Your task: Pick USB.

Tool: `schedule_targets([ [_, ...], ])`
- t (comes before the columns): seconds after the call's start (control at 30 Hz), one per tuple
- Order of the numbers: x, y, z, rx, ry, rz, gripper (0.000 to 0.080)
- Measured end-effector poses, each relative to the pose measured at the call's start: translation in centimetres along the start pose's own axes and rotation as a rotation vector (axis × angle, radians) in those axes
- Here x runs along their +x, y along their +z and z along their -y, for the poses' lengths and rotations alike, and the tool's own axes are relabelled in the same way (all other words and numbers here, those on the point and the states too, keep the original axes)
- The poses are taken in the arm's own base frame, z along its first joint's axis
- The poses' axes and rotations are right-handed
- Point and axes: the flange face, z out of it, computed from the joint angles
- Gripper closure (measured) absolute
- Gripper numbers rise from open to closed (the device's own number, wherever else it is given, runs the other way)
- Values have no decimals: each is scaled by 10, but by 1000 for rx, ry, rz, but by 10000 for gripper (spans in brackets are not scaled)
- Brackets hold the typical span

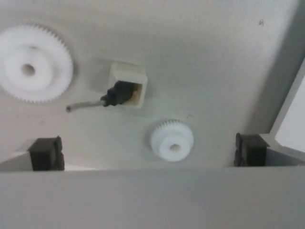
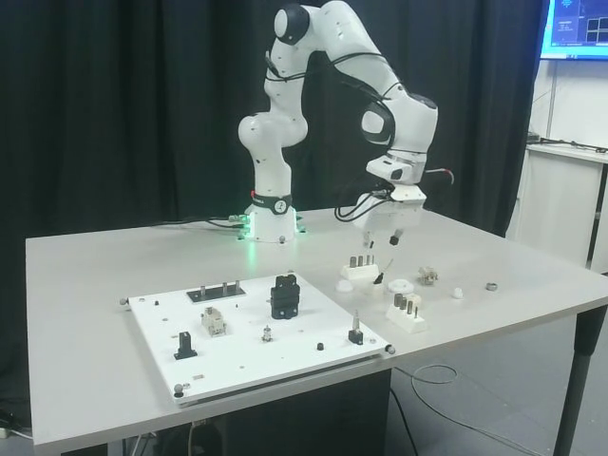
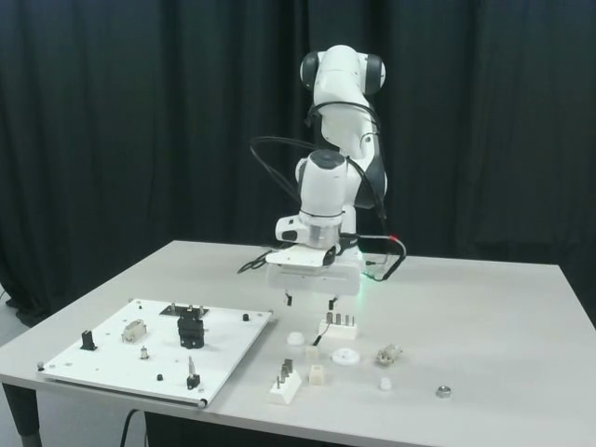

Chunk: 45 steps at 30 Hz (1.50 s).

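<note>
Spread wide and holding nothing, the claw (image 1: 147, 151) hangs above the grey table (image 1: 214, 57) in the wrist view; below it the black USB plug (image 1: 119, 93) sits inside a small white socket block (image 1: 128, 84), its short cable trailing out, between a large white gear (image 1: 34, 63) and a small white gear (image 1: 172, 140)

First room view: the white arm (image 2: 332, 57) arches forward from its base, wrist pointing down over the parts right of the white board (image 2: 249, 334)

Second room view: the claw hovers above a white pin holder (image 3: 337, 326), the socket block nearer the table's front edge
</note>
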Motion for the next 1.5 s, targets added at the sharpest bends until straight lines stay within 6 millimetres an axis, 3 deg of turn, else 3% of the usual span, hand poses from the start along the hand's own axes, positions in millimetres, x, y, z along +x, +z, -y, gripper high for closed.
schedule_targets([
  [0.83,-20,25,29,-18,158,15,3],
  [1.5,-36,39,48,-108,152,-86,3],
])
